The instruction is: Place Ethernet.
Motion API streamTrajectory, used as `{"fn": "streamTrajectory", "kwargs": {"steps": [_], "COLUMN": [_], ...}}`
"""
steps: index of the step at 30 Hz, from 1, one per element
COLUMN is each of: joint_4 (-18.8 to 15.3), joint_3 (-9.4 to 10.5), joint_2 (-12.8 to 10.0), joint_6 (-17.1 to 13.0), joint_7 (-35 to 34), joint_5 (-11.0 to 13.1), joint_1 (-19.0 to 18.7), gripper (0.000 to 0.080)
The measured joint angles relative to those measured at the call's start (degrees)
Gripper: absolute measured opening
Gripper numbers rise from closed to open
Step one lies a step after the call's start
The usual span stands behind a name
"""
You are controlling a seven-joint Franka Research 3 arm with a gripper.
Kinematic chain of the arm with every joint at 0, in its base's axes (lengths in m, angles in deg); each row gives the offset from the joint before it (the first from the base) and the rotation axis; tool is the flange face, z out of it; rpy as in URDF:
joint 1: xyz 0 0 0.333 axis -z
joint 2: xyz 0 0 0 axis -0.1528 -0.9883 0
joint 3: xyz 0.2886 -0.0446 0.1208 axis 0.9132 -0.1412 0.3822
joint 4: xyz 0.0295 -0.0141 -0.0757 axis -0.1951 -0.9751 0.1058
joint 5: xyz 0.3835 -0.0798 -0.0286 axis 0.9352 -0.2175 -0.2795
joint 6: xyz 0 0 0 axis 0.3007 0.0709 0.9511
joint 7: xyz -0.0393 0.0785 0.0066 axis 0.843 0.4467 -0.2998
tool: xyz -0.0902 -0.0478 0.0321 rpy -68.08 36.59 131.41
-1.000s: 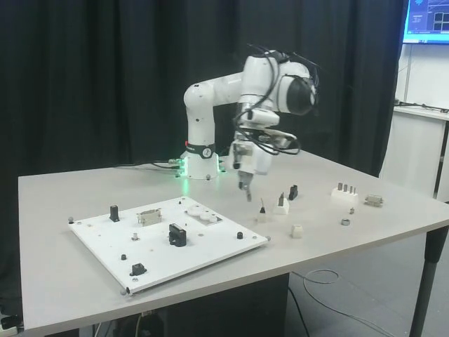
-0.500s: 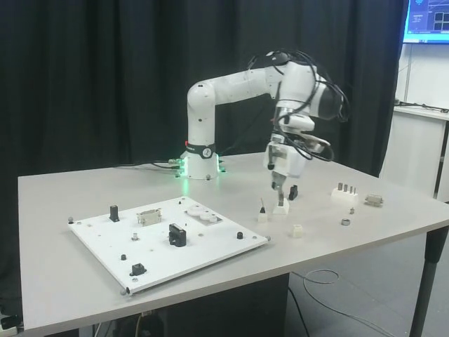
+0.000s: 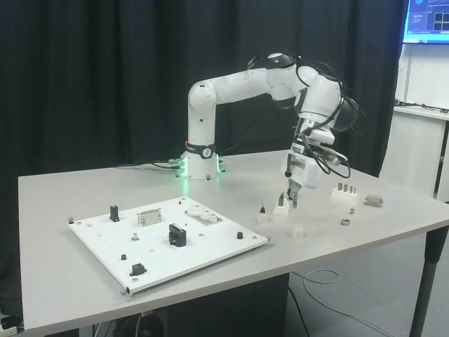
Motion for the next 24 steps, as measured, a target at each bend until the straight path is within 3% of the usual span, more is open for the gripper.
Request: {"fn": "streamTrajectory", "kwargs": {"steps": [12,24], "joint_4": [1.5,2.1], "joint_3": [2.09,3.57], "joint_2": [0.0,-0.1], "joint_6": [0.5,0.6], "joint_7": [-2.2,-1.9], "joint_5": [-2.8,-3.1], "joint_1": [0.0,0.5], "gripper": [0.0061,0.0061]}}
